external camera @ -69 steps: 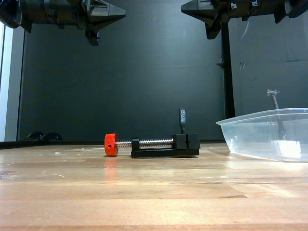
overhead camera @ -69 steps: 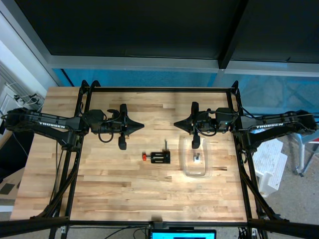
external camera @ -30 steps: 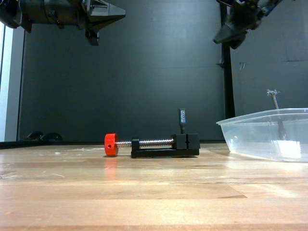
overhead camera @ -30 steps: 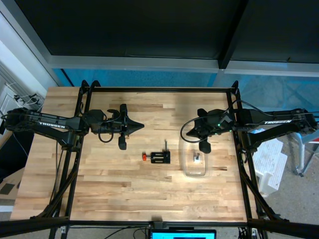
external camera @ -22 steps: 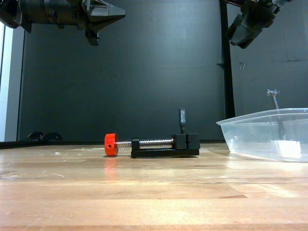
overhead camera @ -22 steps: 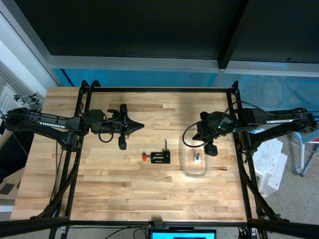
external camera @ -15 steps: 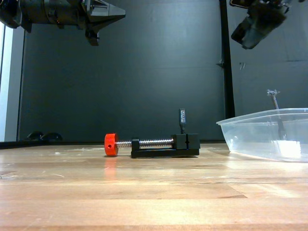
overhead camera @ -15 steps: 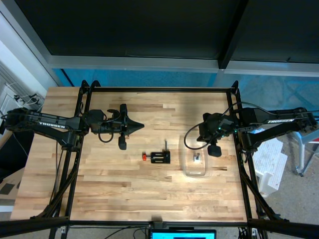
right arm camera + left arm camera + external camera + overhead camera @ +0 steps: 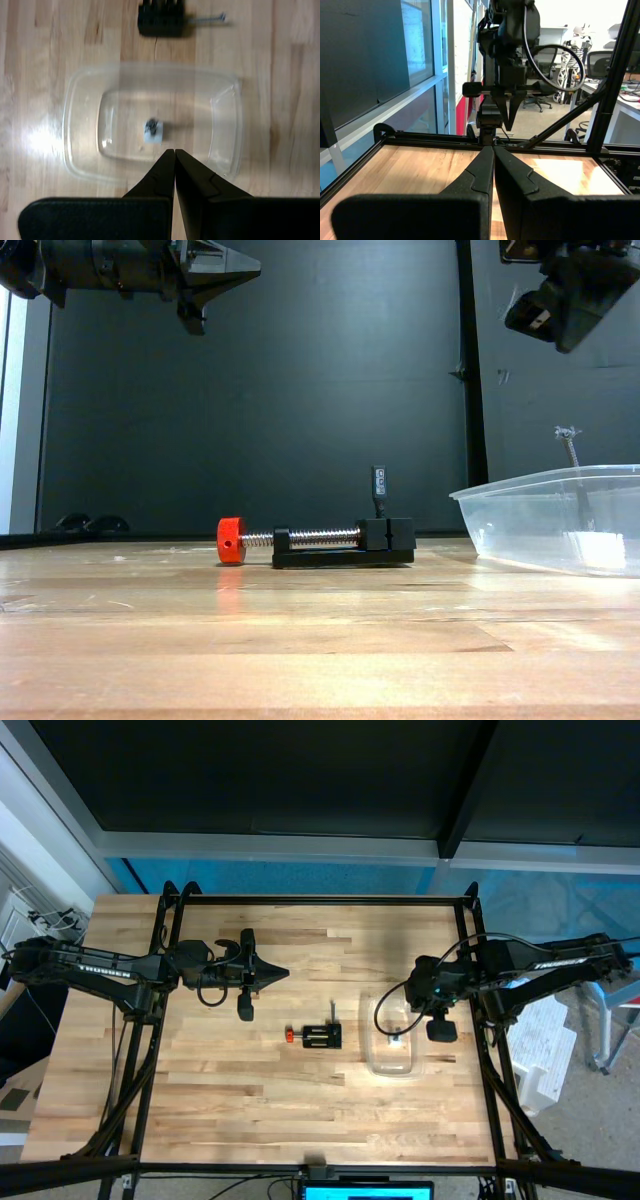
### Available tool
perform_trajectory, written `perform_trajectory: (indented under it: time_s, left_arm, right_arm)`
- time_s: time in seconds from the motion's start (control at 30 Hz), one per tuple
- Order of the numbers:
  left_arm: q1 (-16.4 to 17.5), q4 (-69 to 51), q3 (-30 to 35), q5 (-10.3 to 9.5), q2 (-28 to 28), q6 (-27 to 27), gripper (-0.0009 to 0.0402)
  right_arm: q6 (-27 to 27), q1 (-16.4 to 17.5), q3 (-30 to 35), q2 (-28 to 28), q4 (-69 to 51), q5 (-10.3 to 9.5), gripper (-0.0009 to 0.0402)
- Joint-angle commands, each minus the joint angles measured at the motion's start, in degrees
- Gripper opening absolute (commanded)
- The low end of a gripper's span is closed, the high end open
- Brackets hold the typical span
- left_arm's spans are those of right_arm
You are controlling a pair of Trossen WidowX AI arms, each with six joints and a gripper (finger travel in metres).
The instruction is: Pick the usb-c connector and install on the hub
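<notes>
Right of centre on the table, a clear plastic tray (image 9: 226,135) holds one small pale grey square piece (image 9: 156,136) about in the middle of its floor. The usb-c connector (image 9: 149,125) is the tiny dark plug touching that square, though whether it stands on it or just beside it cannot be told. Nothing else shows in the tray.

The right gripper (image 9: 174,151) hangs above the tray, pointing down at it, fingers clenched together with nothing between them. The left gripper (image 9: 493,148) is held high over the far left of the table, pointing right, likewise clenched on nothing.

White lettering on the left arm (image 9: 95,969) reads TROSSEN.

The hub (image 9: 322,1037), a black block, sits on the bare wood just left of the tray, its orange-red knob (image 9: 289,1036) on its left end and a thin metal pin (image 9: 207,20) on its far side.

The table (image 9: 250,1105) is pale butcher-block wood inside a black frame, with a lit screen (image 9: 365,1190) at the near edge. Behind it stand a dark wall and a blue strip.
</notes>
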Motion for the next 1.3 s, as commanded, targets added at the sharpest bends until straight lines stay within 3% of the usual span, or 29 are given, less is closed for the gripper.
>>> perform_trajectory:
  time_s: [0.03,0.57,0.93,1.07,1.3]
  left_arm:
    - [0.0,0.0,0.0,0.00,0.0,0.0,0.0000]
    - [0.0,0.0,0.0,0.00,0.0,0.0,0.0000]
    - [0.0,0.0,0.0,0.02,0.0,0.0,0.0000]
    - [0.0,0.0,0.0,0.02,0.0,0.0,0.0000]
    - [0.0,0.0,0.0,0.00,0.0,0.0,0.0000]
  right_arm:
    - [1.6,1.2,-0.1,1.1,-1.3,0.11,0.0000]
    - [6.5,3.3,-0.1,5.1,-3.2,0.50,0.0006]
    - [8.6,4.6,-0.1,10.3,-3.1,0.70,0.0119]
    - [10.1,5.6,-0.3,11.8,-1.8,2.12,0.0158]
    - [10.1,6.1,-0.4,14.7,-0.6,2.16,0.0191]
